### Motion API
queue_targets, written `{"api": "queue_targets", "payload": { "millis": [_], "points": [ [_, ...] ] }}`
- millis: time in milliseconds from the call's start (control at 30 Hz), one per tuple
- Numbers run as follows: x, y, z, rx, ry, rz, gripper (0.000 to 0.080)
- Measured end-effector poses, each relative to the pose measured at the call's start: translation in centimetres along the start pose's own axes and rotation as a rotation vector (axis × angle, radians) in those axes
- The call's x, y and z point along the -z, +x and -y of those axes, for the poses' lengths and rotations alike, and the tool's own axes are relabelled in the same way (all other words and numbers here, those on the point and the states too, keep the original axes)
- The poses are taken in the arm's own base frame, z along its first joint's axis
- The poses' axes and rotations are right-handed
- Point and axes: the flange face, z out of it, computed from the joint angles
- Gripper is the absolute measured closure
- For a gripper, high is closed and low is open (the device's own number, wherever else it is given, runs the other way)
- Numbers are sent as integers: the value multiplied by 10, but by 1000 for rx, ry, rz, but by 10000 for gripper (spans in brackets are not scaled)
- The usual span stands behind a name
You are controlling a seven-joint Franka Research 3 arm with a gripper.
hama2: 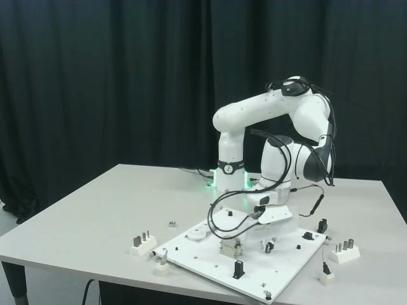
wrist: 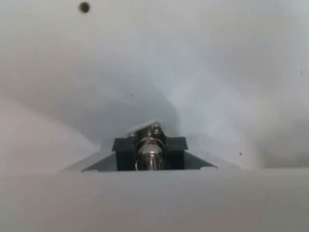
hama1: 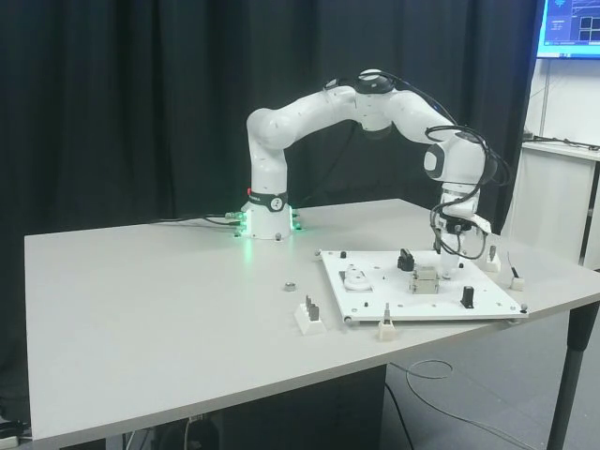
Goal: Insert BNC.
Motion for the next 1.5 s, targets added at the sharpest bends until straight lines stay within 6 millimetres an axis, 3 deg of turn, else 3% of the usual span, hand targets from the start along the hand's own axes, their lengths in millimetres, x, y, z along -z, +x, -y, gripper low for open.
{"api": "queue_targets", "payload": {
  "millis": [1500],
  "points": [
    [-1,0,-5,-803,40,15,680]
  ]
}}
